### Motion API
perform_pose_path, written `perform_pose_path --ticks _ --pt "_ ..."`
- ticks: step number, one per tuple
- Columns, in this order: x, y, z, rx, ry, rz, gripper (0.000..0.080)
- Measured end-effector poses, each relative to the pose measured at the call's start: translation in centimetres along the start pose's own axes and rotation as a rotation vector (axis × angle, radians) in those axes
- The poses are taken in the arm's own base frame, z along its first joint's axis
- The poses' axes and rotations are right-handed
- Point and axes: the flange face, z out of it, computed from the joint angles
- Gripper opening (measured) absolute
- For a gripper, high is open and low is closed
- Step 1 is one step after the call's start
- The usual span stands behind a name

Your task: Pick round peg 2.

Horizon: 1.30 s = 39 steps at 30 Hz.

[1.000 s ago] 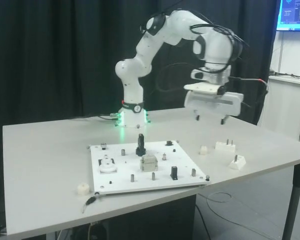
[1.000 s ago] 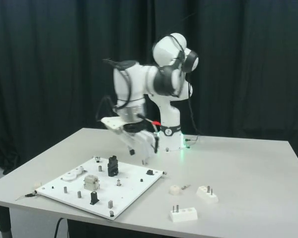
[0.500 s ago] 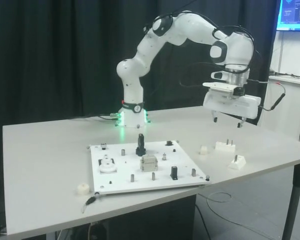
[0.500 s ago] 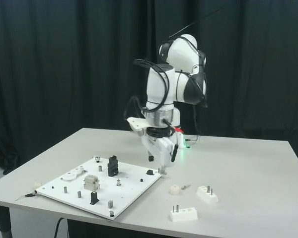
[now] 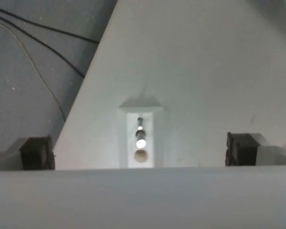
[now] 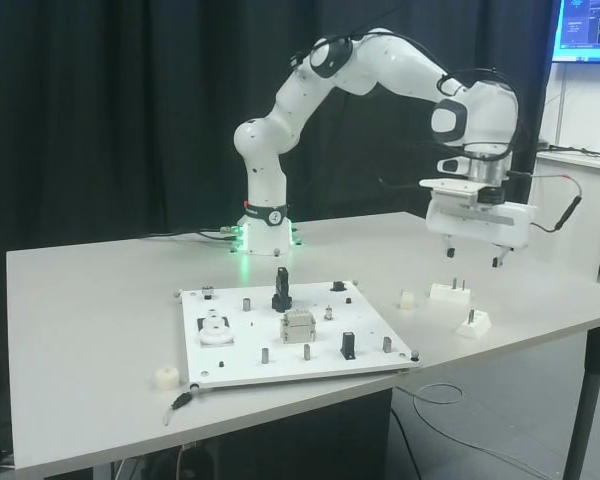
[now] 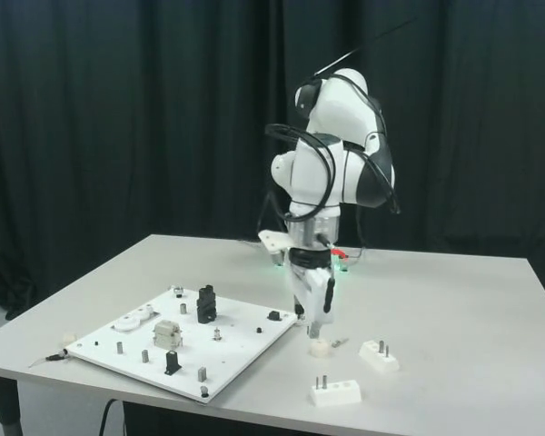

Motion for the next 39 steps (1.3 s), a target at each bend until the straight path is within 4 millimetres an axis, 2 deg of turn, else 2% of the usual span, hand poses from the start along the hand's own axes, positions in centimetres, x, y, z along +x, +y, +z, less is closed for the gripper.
perform_pose_path --ticks 16,39 --pt "-2.5 1.1 3.7 -0.005 -0.005 0.040 0.0800" --pt "-3.2 1.7 9.1 -0.035 0.002 0.058 0.0800"
